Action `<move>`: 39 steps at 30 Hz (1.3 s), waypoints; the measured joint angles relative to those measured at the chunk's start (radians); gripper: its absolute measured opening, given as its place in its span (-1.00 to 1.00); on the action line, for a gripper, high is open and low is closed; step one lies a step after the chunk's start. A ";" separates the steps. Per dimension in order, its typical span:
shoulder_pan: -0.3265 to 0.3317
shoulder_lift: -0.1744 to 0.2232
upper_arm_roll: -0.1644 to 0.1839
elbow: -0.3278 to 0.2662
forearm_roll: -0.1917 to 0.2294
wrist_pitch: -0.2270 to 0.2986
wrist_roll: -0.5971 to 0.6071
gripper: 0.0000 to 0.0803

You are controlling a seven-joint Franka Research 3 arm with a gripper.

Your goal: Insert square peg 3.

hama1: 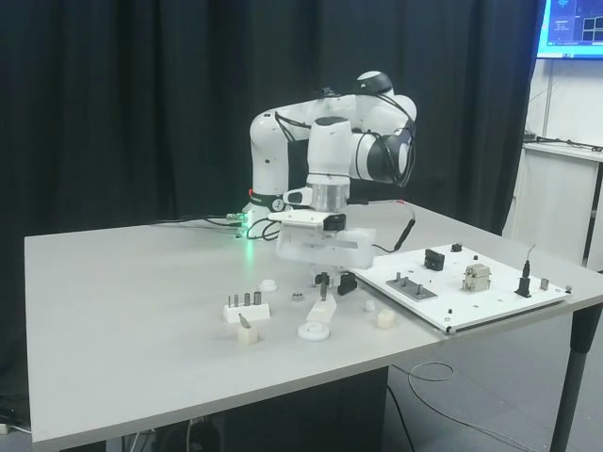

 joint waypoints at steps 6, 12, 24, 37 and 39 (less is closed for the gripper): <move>0.006 -0.006 -0.019 0.001 -0.008 -0.012 0.000 -0.71; 0.007 -0.006 -0.027 0.002 -0.009 -0.018 0.000 -0.71; 0.007 -0.006 -0.027 0.006 -0.010 -0.018 0.000 -0.71; 0.008 -0.006 -0.027 0.018 -0.009 -0.018 0.000 -0.71; 0.008 -0.006 -0.027 0.021 -0.009 -0.017 0.000 -0.71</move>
